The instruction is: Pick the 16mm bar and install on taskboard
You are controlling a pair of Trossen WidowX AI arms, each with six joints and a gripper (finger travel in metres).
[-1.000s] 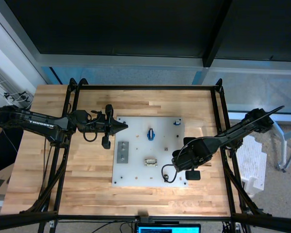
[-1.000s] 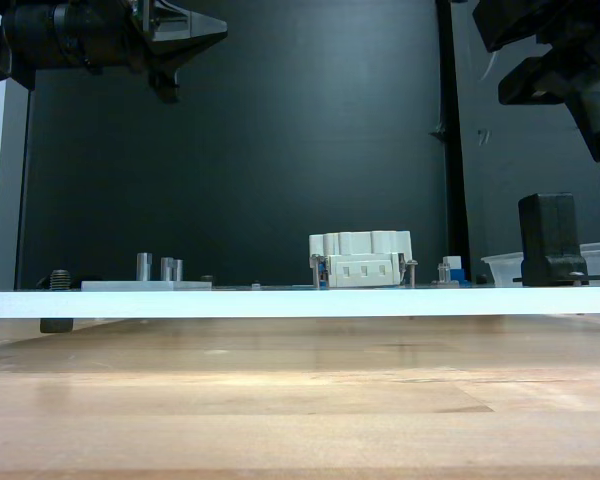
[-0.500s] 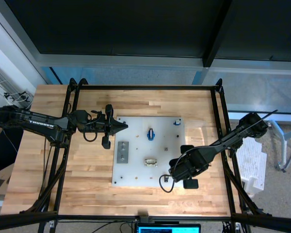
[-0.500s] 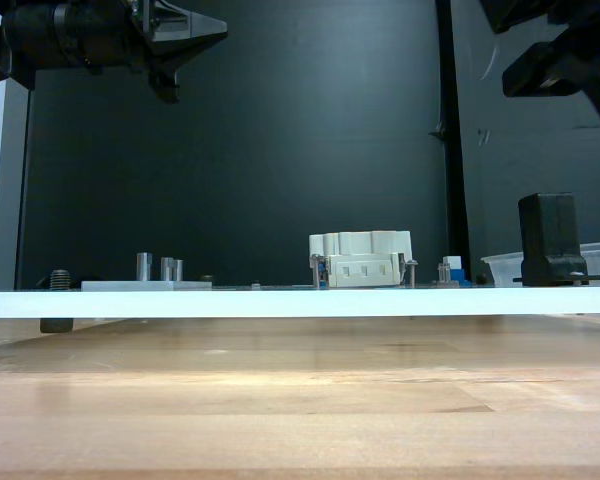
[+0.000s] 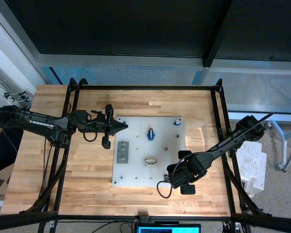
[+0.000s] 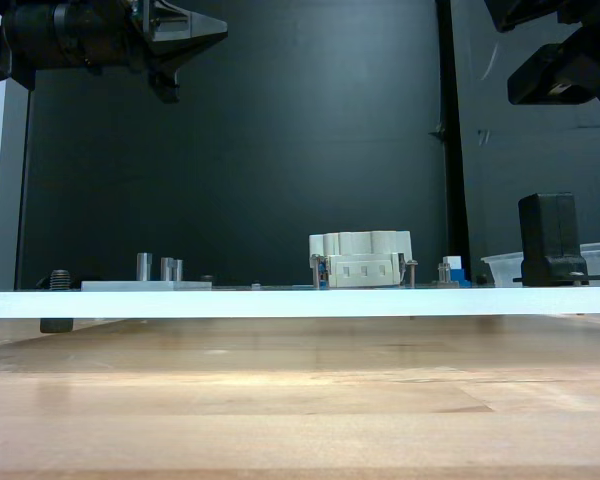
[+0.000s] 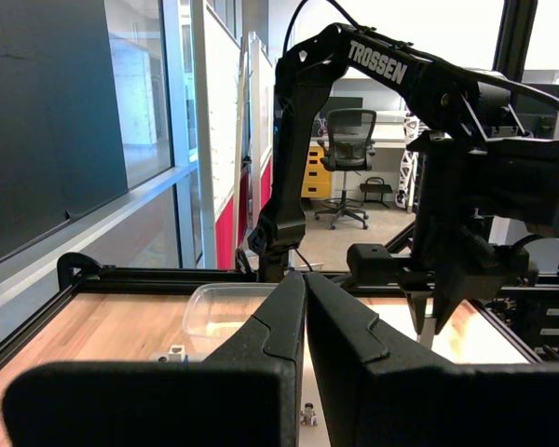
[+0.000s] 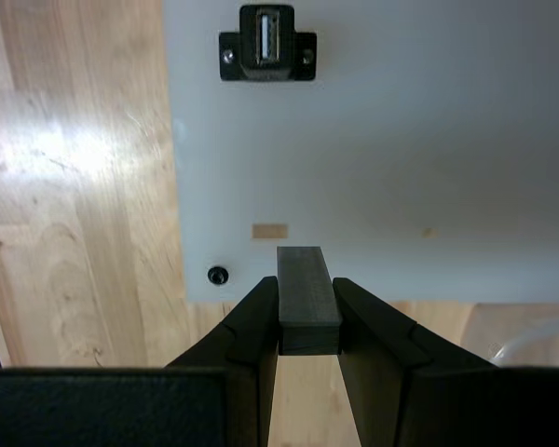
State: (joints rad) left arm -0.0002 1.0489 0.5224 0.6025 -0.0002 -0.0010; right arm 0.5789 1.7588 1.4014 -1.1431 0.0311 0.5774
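While the right hand [image 8: 306, 287] clamps the 16mm bar [image 8: 303, 265] above the taskboard [image 8: 401, 168] near its edge, it should centre the bar over the small rectangular slot [image 8: 270, 231] just ahead. It should keep the bar square, then lower it gently. The left hand [image 5: 123, 125] hangs pinched shut and empty by the opposite corner.

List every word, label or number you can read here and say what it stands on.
"TROSSEN": white letters on the right arm, in the left wrist view.
White lettering on the left arm, high view: too small to read.
Nothing else legible.
Left gripper, shut, hangs above the taskboard's far left corner; right gripper, shut on a grey bar, above its near right corner.
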